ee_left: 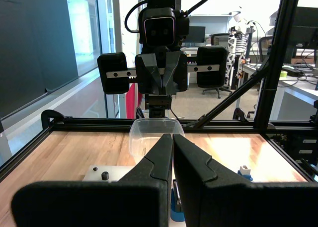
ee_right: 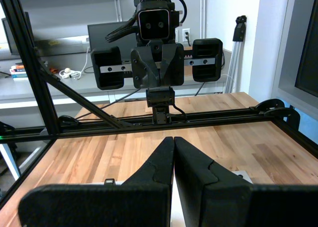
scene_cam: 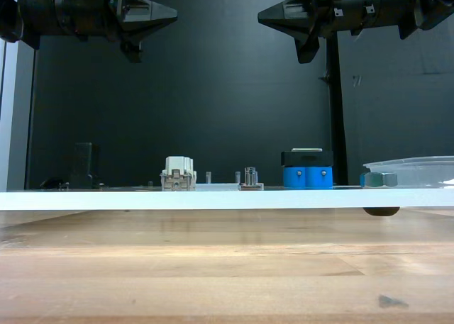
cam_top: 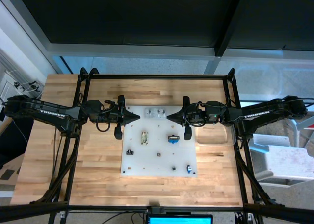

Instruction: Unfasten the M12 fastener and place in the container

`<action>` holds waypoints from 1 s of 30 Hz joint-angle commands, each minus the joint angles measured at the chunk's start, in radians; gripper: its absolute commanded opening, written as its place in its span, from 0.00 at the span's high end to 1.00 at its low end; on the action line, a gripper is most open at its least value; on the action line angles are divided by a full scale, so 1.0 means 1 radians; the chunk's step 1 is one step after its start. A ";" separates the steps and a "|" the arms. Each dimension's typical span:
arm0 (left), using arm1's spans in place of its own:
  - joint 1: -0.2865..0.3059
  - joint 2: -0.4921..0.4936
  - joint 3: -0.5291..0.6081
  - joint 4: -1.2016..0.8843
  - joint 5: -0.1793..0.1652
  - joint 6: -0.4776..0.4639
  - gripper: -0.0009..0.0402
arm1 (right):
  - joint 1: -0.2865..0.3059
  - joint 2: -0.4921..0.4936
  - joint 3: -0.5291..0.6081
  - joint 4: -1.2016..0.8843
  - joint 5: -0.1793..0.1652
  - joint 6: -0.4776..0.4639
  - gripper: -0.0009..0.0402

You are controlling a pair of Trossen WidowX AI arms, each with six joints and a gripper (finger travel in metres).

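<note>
Arms hang high over the flat white square board (cam_top: 142,162), tip to tip: left gripper (cam_top: 138,117) and right gripper (cam_top: 168,117), each pressed together. Small silver hex nut (cam_top: 189,169) sits on its stud, outside the shallow clear plastic tray (cam_top: 213,144).

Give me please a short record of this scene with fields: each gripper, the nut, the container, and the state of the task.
left gripper: shut, held high over the far left part of the white board, pointing inward
right gripper: shut, held high over the board's far part, tip facing the left gripper
M12 nut: on its stud, near the board's near right edge
container: on the table beside the board's right edge; the nut is not in it
task state: nut not yet touched
</note>
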State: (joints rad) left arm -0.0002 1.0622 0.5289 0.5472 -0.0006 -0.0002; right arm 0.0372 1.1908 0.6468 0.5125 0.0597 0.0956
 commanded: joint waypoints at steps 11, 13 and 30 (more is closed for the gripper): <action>0.000 0.000 0.000 0.000 0.000 0.000 0.98 | 0.005 0.000 0.002 0.045 -0.011 -0.048 0.98; 0.000 0.000 0.000 0.000 0.000 0.000 0.98 | 0.005 0.000 0.002 0.043 -0.011 -0.048 0.98; 0.000 0.000 0.000 0.000 0.000 0.000 0.98 | 0.170 0.083 0.334 -0.781 0.001 0.197 0.98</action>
State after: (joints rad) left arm -0.0002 1.0618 0.5293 0.5472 -0.0010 -0.0002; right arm 0.1905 1.2537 0.9489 -0.2150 0.0586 0.2623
